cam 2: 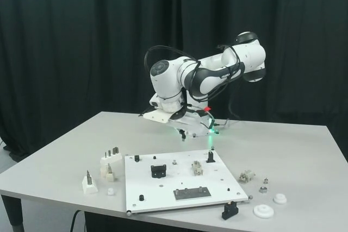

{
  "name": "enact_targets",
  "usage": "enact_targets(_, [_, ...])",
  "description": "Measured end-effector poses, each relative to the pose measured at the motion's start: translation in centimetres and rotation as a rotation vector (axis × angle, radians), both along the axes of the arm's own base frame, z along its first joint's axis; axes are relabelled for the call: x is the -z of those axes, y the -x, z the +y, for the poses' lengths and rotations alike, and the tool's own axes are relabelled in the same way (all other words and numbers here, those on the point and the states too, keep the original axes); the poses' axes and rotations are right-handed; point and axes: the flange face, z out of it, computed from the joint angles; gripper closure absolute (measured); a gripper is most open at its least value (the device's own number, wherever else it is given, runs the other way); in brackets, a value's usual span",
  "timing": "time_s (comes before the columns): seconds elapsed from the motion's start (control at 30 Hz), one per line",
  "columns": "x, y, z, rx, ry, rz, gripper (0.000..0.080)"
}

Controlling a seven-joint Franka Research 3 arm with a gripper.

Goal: Insert USB.

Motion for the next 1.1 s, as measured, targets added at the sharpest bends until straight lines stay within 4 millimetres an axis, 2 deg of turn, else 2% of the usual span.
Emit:
enact_targets(0.7, [0.3,1.4,4.8,0.277,0.014,0.054,0.071])
enact_targets(1.1, [0.0,2.5,5.4,0.409,0.023,0.084,0.071])
